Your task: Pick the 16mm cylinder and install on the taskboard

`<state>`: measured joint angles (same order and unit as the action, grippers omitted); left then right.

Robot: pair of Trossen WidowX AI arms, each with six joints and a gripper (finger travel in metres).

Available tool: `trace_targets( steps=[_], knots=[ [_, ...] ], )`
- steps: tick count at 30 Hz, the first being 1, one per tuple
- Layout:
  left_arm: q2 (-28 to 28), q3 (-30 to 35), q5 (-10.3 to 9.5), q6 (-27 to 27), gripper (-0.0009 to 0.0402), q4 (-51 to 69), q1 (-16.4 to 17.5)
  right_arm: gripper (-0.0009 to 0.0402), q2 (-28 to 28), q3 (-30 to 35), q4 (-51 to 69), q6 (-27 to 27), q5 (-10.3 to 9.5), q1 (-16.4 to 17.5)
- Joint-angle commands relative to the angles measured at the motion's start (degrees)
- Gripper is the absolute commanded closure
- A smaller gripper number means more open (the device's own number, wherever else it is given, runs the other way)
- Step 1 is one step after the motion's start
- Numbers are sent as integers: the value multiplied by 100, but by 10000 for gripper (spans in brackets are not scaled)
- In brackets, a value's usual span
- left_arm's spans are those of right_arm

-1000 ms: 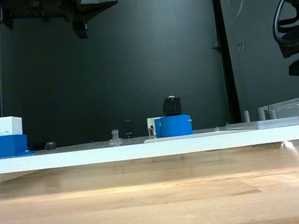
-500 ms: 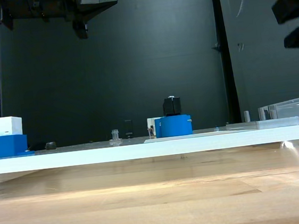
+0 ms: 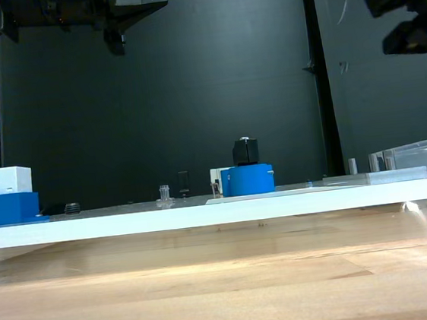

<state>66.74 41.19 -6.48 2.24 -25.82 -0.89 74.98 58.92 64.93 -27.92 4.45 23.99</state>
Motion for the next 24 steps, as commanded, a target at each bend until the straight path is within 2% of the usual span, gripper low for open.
trace_targets(
  steps=[1, 11, 24],
  knots=[
    [0, 0, 0, -2, 392, 2, 2, 386, 501, 363, -101, 15, 2, -13],
    [0, 0, 0, -2, 392, 0, 0, 386, 1716, 1453, -258, 20, 2, -98],
    [0, 0, 0, -2, 392, -2, 2, 386, 2796, 2470, -264, 197, 46, -304]
  ],
)
